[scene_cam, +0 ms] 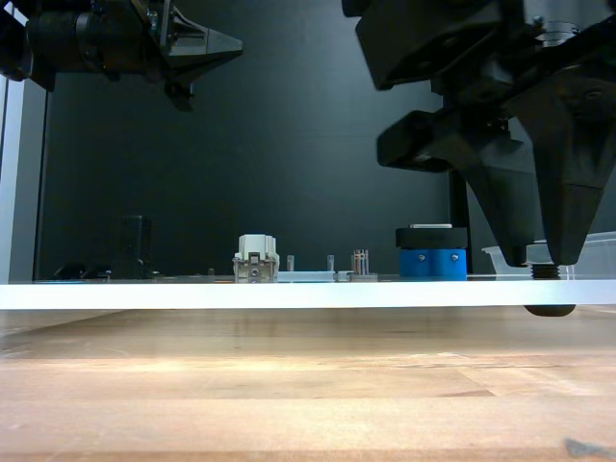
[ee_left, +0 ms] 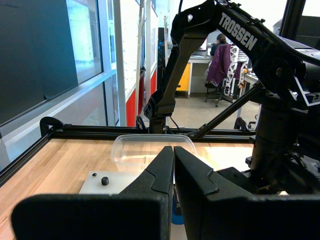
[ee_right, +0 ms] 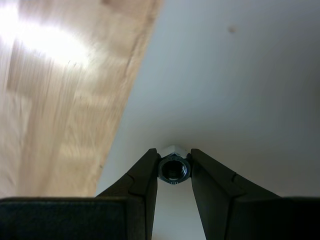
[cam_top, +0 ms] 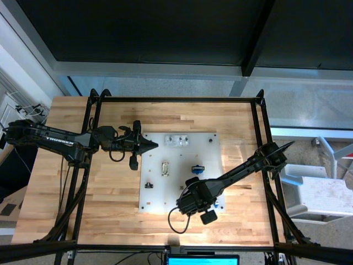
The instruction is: Unfasten the M12 fastener and place in the container
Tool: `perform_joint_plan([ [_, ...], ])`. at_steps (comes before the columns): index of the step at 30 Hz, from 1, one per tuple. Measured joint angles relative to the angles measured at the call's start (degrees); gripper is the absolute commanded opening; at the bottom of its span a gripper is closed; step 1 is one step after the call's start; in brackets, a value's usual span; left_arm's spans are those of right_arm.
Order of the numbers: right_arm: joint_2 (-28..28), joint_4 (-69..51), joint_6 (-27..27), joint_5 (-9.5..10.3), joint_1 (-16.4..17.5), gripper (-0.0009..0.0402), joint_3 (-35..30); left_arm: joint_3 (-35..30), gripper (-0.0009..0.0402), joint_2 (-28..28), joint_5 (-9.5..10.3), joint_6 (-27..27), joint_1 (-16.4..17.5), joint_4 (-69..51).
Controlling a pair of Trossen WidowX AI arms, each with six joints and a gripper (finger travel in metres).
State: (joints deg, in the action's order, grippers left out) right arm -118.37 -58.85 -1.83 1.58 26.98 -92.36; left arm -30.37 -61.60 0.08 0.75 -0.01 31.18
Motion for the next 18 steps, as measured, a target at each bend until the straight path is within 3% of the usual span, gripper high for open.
perform_joint_plan([
  [4,0.4,0.0,7.5,0.02,0.0,0.0007,0.0,0.0,0.0,0.0,0.0,0.0,0.0,0.0],
  [7,0.9,-0.1,10.1,0.02,0.0,0.0007,0.0,0.0,0.0,0.0,0.0,0.0,0.0,0.0],
  [18,5.3,-1.4,9.4,0.04,-0.4,0.0007,0.0,0.0,0.0,0.0,-0.02,0.0,0.0,0.0],
])
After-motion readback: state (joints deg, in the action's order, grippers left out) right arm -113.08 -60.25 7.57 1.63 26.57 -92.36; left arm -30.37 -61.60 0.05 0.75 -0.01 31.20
